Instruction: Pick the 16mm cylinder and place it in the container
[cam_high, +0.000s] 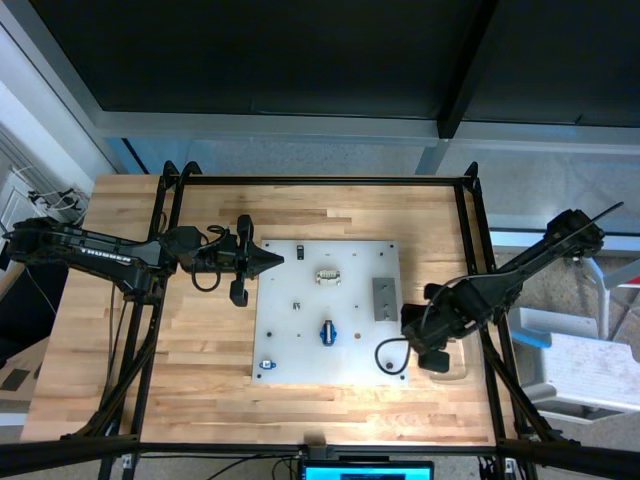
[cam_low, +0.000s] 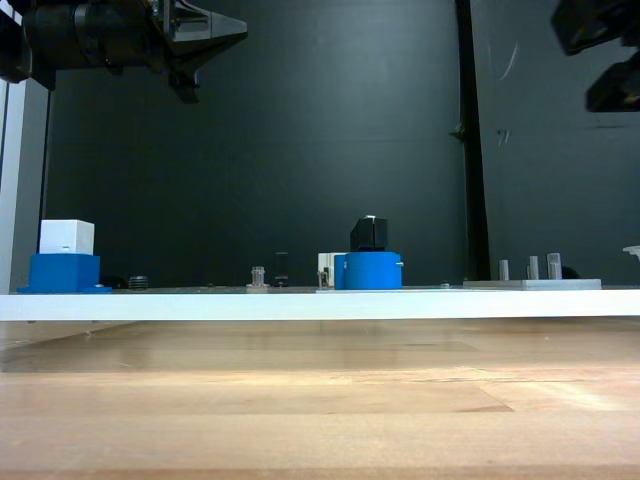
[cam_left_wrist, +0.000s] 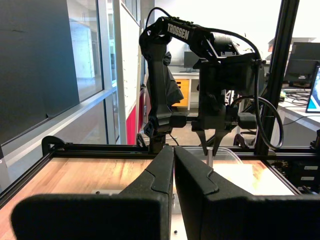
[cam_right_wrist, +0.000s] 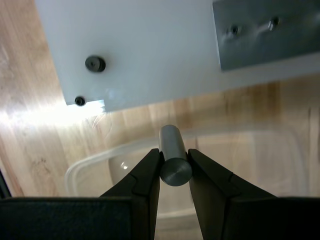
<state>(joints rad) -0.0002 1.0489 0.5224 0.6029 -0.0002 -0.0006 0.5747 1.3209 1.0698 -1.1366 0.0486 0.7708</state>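
16mm cylinder (cam_right_wrist: 175, 169) | right tool (cam_right_wrist: 173, 154) clamping it over container (cam_right_wrist: 87, 169) rim | left tool (cam_left_wrist: 174, 150) hanging closed, raised at board (cam_high: 300, 310) left | releasing now, you're risking rim bounce-out.

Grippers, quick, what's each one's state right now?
Left gripper: shut, empty, raised beside the board.
Right gripper: shut on the 16mm cylinder, above the container.

Two grippers: left gripper (cam_high: 277, 259) mid-left, right gripper (cam_high: 436, 359) lower right; one 16mm cylinder (cam_right_wrist: 172, 150), one container (cam_right_wrist: 84, 168), one board (cam_high: 300, 340), one grey block (cam_high: 385, 298).
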